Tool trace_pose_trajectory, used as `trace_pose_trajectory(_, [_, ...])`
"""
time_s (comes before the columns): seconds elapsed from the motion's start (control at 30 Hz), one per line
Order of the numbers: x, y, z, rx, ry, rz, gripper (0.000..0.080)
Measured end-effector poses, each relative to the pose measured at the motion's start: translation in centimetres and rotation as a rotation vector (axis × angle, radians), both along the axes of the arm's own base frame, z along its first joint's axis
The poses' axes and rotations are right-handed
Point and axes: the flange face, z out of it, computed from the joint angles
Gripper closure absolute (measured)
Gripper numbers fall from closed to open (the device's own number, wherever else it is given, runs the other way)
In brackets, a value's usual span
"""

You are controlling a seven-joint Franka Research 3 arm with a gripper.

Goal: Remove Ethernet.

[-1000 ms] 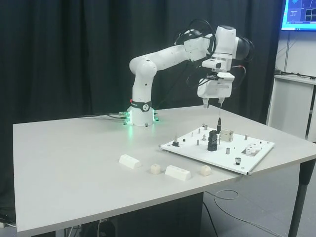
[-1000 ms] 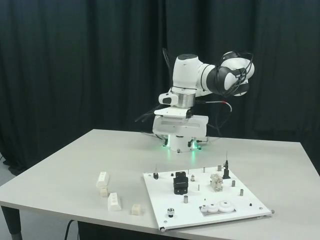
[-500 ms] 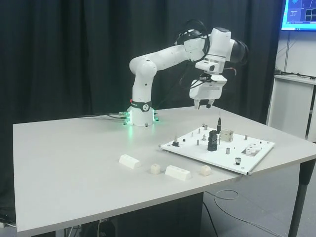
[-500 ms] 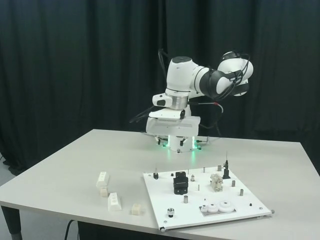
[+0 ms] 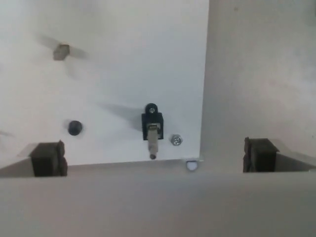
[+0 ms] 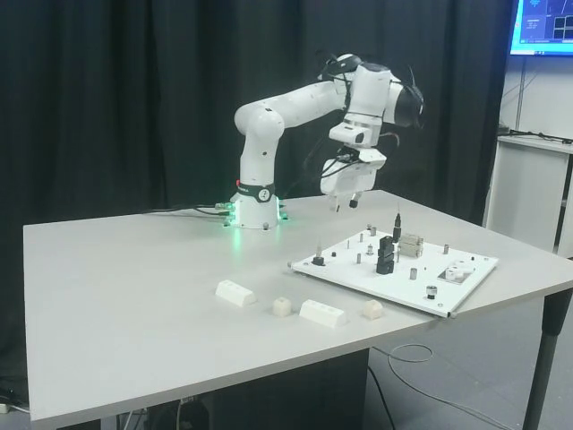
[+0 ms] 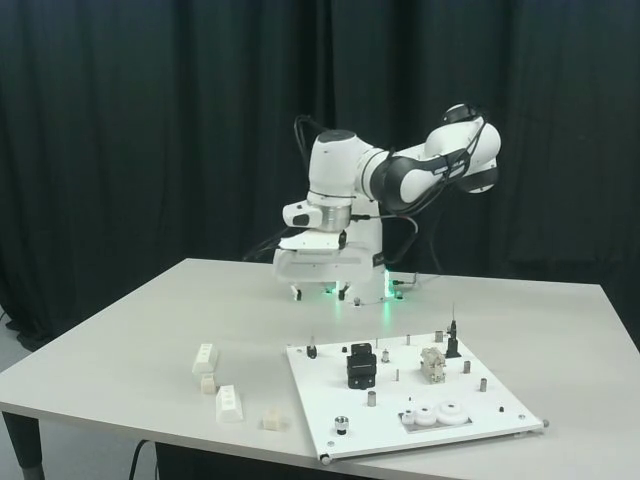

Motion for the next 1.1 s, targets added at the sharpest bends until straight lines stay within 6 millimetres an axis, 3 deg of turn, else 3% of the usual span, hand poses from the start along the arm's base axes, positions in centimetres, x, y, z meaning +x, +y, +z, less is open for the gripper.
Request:
trace_pose_trajectory(0.53, [-2.7, -2.3, -3.9, 0.056, -0.045, 0.07, 0.0003])
trace_pose_trajectory(1.1, [-5.6, -2.5, -7.5, 0.072, -0.091, 0.079, 0.0003])
